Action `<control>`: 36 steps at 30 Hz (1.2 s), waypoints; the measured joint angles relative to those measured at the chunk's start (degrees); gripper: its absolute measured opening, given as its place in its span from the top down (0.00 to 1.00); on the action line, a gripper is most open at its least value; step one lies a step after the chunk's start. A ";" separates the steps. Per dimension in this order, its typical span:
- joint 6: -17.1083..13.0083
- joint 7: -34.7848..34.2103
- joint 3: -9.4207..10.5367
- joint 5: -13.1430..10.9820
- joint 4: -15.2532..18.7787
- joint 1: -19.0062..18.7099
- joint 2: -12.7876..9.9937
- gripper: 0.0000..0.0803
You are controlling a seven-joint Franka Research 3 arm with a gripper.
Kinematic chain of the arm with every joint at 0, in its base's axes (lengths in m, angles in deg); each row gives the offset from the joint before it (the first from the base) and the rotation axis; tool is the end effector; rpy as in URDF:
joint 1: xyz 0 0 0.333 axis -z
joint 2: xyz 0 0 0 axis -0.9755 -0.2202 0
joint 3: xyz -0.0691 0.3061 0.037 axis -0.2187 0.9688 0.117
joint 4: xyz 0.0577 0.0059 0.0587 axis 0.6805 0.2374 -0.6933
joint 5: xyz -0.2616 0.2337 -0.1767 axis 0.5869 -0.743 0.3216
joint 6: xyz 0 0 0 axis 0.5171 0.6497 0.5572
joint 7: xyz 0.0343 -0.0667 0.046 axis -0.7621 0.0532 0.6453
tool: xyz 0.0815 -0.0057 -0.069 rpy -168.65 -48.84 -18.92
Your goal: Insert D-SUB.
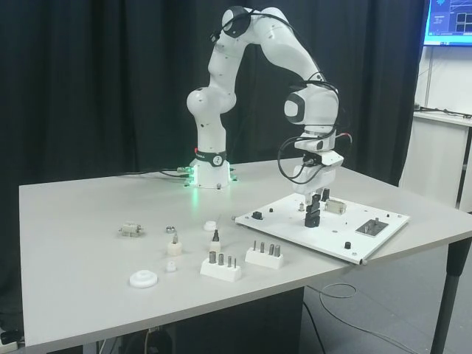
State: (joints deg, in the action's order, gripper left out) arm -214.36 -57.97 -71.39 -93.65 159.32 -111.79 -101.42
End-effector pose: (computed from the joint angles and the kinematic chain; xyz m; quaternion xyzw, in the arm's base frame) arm 0.5635 0.0754 0.2686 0.9841 -0.1766 0.0151 0.0086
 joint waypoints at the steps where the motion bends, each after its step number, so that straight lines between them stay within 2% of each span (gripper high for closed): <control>1: -0.05 0.00 0.00 0.00 0.04 0.00 0.02 0.52; 36: -0.99 -2.35 0.14 -0.23 0.99 0.00 0.64 0.52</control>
State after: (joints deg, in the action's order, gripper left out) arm -215.35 -60.33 -71.25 -93.88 160.31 -111.79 -100.78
